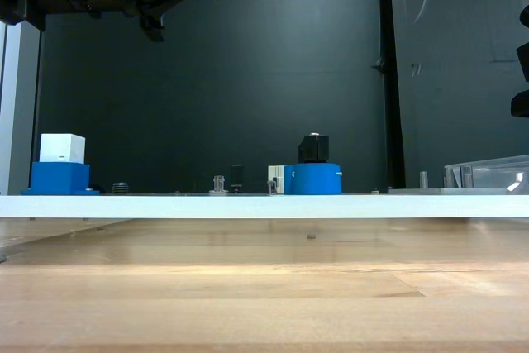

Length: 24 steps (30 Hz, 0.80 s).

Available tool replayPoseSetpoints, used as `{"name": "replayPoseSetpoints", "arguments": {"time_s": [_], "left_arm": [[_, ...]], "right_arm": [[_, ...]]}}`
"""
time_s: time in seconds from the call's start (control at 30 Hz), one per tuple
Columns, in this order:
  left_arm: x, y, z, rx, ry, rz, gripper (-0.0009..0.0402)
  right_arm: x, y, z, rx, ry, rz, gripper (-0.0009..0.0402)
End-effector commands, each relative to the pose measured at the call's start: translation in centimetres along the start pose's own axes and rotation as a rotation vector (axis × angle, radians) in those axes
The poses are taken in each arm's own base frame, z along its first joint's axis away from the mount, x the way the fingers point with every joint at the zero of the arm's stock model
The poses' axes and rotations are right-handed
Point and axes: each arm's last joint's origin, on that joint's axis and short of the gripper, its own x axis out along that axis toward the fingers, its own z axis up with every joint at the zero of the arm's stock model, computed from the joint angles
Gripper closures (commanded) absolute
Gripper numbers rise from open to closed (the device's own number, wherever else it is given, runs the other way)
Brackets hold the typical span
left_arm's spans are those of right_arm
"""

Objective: Pick the 16mm cylinder and place it in the taskboard

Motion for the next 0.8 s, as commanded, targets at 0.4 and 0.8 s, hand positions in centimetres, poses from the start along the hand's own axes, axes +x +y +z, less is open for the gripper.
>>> {"name": "replayPoseSetpoints", "arguments": {"time_s": [0.4,0.8], "left_arm": [[0.0,0.0,0.0,0.0,0.0,0.0,0.0393],[0.0,0.0,0.0,0.0,0.0,0.0,0.0393]], "right_arm": [[-0.8,-0.1,0.0,0.004,-0.018,0.025,0.037],[-3.9,0.0,0.8,0.006,-0.032,0.031,0.037]]}}
